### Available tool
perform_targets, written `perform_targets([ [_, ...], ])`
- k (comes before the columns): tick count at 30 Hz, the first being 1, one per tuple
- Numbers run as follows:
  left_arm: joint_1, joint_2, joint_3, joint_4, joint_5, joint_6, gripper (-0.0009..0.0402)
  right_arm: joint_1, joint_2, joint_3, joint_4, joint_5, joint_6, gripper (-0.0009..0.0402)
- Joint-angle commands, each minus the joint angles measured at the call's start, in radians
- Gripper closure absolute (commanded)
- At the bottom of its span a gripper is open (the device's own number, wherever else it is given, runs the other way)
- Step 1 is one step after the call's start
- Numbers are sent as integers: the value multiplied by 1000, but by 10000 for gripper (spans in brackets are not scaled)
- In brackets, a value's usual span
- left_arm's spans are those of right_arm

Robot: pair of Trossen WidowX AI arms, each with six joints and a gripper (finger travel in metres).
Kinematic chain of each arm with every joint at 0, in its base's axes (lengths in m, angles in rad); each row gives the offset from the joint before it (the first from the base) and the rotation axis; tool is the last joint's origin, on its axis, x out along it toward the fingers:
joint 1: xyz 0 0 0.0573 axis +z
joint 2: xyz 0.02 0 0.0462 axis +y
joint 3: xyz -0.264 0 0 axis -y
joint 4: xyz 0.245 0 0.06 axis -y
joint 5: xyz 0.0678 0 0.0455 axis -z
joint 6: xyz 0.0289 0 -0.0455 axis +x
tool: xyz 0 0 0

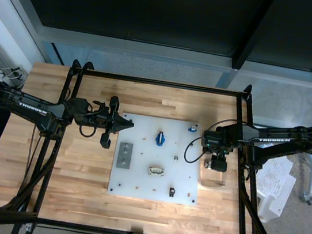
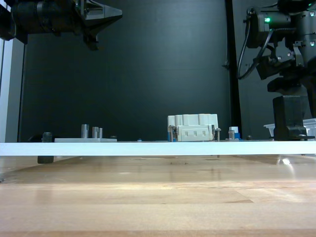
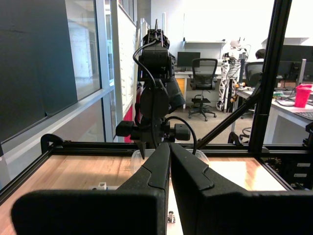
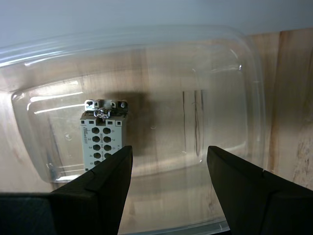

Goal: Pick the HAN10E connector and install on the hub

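One HAN10E connector, likely light, rigid plastic, lies in the clear tray below the wide-spread right claw; pinch its long flat sides (spare the contact face). Left claw, closed, hovers by the board's left edge.

The pale grey rectangular plug insert, rows of small holes facing up, lies flat in a clear plastic tray. The beige rectangular socket base with silvery flanges stands on the white board.
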Motion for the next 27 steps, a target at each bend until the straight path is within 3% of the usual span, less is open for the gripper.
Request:
perform_targets([
  [1,0,0,0,0,0,0,393,0,16,-4,5,0,0,181],
  [27,0,0,0,0,0,0,393,-3,170,-11,51,0,7,181],
])
